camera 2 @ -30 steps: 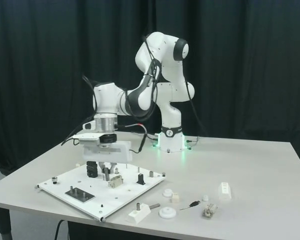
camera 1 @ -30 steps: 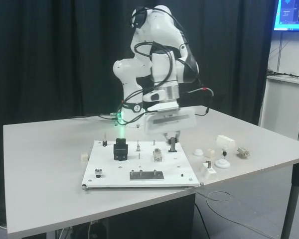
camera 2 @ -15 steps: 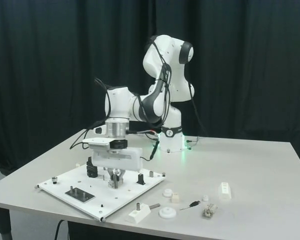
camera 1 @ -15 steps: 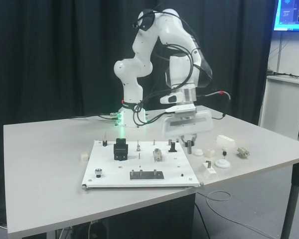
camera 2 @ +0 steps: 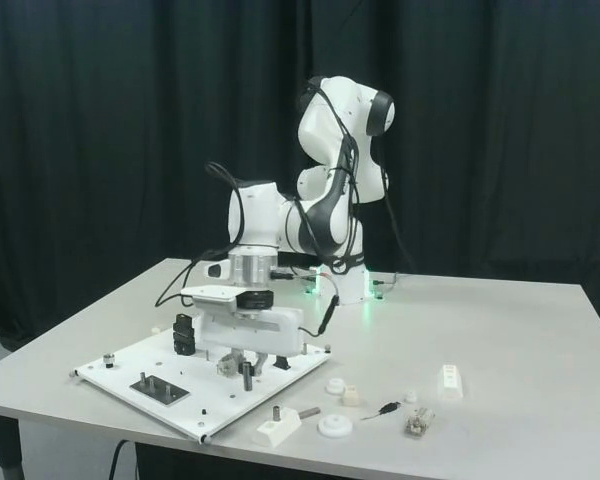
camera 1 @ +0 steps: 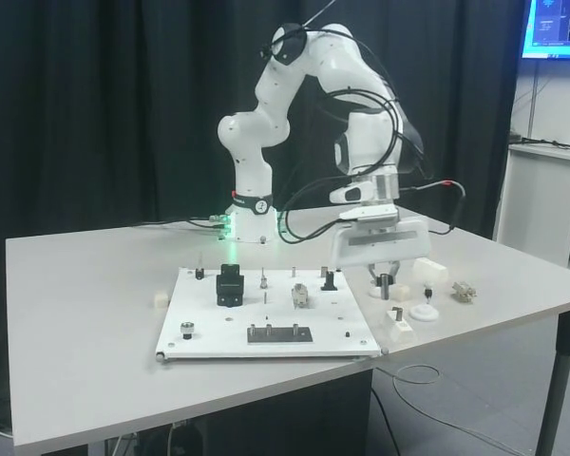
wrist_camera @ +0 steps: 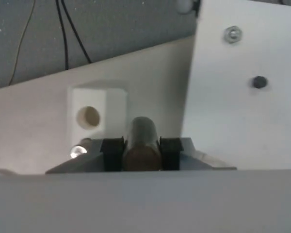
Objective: Place round peg 4.
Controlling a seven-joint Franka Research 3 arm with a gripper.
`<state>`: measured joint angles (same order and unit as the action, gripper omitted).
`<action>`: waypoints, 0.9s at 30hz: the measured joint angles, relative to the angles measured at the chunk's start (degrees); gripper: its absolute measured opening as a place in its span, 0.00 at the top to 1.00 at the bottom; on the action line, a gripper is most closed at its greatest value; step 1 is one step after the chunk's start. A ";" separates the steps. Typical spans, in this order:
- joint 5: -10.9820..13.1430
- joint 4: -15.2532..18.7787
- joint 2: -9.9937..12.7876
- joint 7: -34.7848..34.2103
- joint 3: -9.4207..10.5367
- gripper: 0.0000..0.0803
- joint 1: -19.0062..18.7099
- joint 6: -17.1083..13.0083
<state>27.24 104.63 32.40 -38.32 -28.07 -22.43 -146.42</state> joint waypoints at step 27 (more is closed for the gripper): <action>-6.37 -10.70 7.26 -11.63 0.36 0.81 -1.13 8.82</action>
